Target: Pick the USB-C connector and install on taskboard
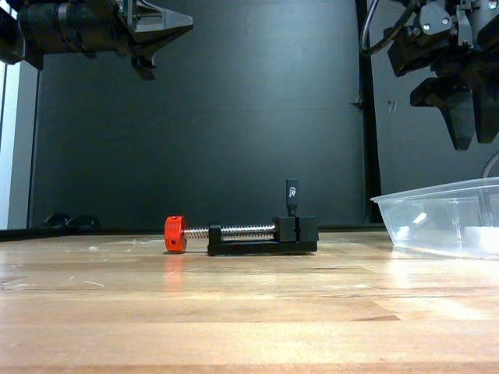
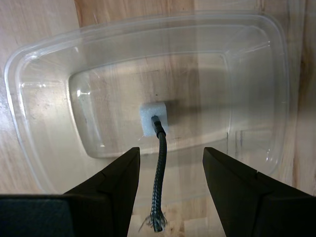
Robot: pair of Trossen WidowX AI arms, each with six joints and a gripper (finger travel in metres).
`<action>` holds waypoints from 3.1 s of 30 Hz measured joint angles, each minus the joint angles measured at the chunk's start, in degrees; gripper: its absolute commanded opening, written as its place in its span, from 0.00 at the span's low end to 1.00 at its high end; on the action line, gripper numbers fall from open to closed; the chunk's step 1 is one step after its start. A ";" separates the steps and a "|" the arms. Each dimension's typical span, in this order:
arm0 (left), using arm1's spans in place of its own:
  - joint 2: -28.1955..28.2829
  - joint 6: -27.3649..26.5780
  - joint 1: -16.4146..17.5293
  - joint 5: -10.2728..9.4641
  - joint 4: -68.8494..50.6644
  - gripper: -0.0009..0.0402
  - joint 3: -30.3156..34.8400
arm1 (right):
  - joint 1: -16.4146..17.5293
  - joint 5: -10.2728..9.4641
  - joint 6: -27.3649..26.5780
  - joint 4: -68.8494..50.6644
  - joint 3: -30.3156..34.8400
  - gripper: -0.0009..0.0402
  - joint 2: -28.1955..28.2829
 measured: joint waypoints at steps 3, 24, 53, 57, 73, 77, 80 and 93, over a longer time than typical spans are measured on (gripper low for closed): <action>0.00 0.00 0.00 0.00 0.00 0.02 0.02 | 0.11 -0.04 -0.52 0.83 -0.92 0.45 0.70; 0.00 -0.02 0.00 -0.02 0.00 0.02 0.00 | 0.63 -1.44 -3.52 10.51 -8.83 0.45 1.84; 0.00 -0.02 0.00 -0.02 -0.02 0.02 0.02 | 0.63 -1.46 -4.96 16.52 -13.20 0.32 1.73; 0.00 -0.02 0.00 0.00 0.00 0.02 0.02 | 0.61 -1.46 -5.11 16.55 -13.25 0.28 1.73; 0.00 -0.02 0.00 0.00 0.00 0.02 0.02 | 0.59 -1.46 -6.67 16.74 -13.16 0.03 1.73; 0.00 -0.02 0.00 0.00 -0.02 0.02 0.02 | 0.59 -1.49 -6.71 17.00 -13.16 0.03 1.70; 0.00 -0.02 0.00 -0.02 -0.02 0.02 0.00 | 0.59 -1.49 -6.69 17.05 -13.11 0.02 1.68; 0.00 0.00 0.00 -0.02 -0.02 0.02 0.02 | 0.59 -1.49 -6.71 14.01 -10.23 0.02 1.64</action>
